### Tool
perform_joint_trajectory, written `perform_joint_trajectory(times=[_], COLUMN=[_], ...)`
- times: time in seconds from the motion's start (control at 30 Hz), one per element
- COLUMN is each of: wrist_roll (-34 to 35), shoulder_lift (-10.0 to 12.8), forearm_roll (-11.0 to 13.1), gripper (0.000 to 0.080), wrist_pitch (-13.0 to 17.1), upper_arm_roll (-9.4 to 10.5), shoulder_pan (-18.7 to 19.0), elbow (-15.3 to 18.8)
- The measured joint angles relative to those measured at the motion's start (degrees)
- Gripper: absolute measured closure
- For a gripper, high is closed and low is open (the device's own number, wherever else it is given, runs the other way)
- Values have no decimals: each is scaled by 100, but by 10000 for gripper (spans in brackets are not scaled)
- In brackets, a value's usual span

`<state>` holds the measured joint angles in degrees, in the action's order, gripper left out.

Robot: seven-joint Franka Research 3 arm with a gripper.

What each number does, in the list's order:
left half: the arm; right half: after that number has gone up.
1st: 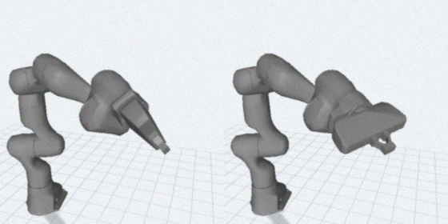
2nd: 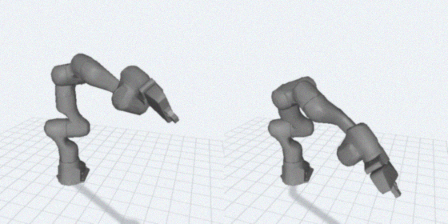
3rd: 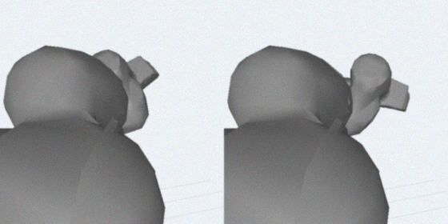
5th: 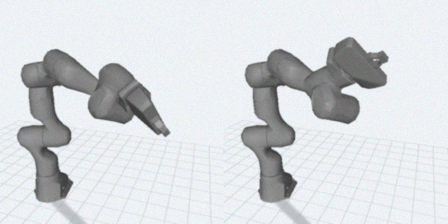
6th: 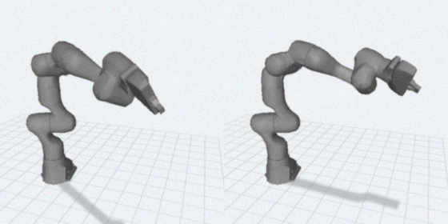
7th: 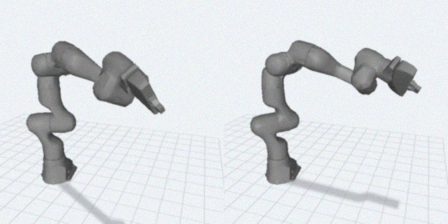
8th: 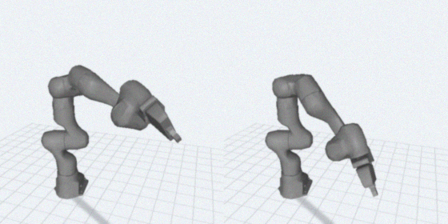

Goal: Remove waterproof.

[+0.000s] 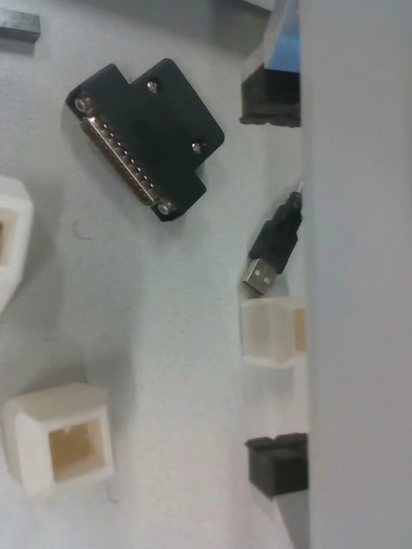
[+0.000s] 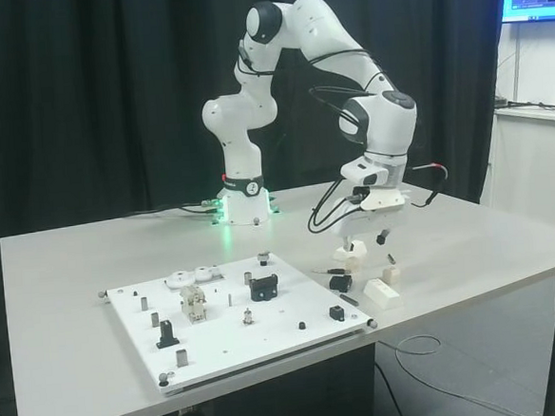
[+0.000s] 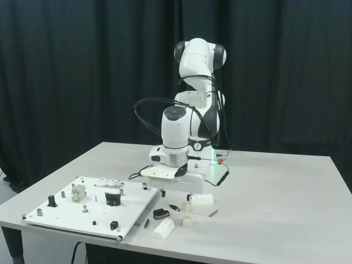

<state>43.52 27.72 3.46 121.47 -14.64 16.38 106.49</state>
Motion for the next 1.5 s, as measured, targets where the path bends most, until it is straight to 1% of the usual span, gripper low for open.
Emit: perform_joint_trajectory(times=[0.43, 1.5], wrist_roll=[76, 78], shoulder_lift=[-36, -97], forearm_roll=[-179, -295], gripper=[3, 3], wrist_pitch=[23, 95], upper_arm_roll=[-1, -9], shoulder_pan=[-11, -35], elbow=[0, 0])
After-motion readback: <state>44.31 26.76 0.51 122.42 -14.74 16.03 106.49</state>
